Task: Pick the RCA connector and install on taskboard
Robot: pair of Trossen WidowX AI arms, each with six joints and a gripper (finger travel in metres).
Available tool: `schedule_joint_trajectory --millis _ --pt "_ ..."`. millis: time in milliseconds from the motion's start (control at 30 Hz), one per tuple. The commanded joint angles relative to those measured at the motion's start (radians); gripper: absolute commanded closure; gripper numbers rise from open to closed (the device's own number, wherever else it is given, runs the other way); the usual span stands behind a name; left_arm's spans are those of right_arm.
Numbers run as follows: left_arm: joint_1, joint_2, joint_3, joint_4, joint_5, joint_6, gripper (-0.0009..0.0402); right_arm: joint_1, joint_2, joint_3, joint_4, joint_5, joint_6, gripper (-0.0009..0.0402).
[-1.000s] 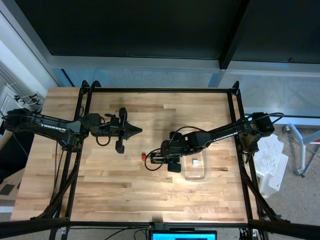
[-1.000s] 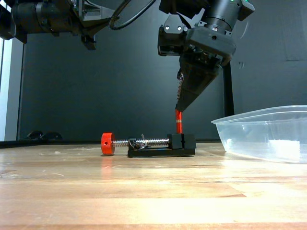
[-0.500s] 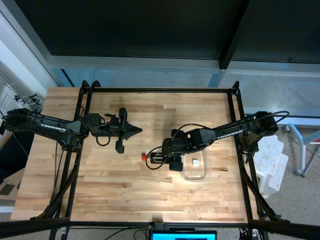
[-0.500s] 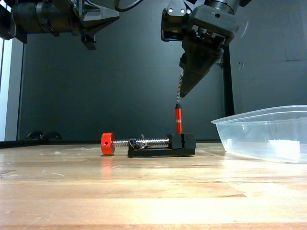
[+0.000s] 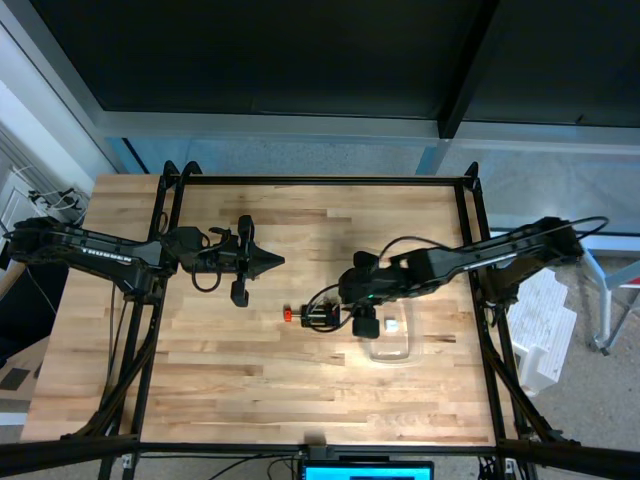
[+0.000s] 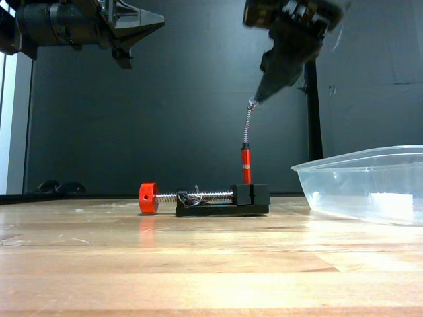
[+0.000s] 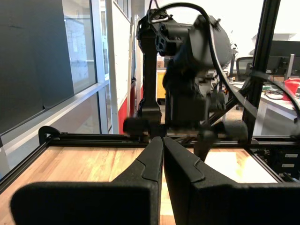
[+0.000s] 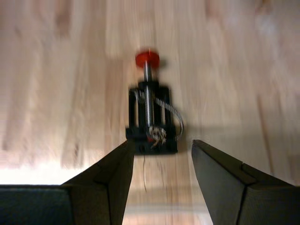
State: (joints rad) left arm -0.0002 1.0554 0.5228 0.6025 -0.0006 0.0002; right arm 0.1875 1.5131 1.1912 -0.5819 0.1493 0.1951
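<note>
Near the middle of the low view, the taskboard lies flat on the bench. Its red-orange knob sticks out toward the left on a silvery threaded rod. The RCA connector stands upright on the right end of the block, with a red-orange barrel at its base. A thin, coiled silvery tail rises from the barrel and curves slightly to the right.

The right gripper hangs tilted in the upper right-centre of that view, its tip right at the top of the tail. That part is blurred, so I cannot tell whether the tip touches the coil. Its own wrist camera shows the jaws spread wide, pinching nothing, with the taskboard below and between them.

To the right of the block and apart from it sits a clear tray. The high view shows a small white piece lying inside it.

The left gripper is held high above the bench at the left-centre of the high view, well apart from the taskboard. It points toward the right arm, and its jaws are pressed together with nothing between them.
</note>
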Motion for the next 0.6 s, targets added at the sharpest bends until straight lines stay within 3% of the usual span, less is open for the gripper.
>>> schedule_joint_trajectory --millis 33,600 --pt "0.000 0.000 0.000 0.000 0.000 0.000 0.0393 -0.002 -0.080 -0.071 0.118 0.000 -0.020 0.0237" --pt "0.000 0.000 0.000 0.000 0.000 0.000 0.0393 -0.105 -0.430 -0.419 0.658 0.011 -0.146 0.0308"
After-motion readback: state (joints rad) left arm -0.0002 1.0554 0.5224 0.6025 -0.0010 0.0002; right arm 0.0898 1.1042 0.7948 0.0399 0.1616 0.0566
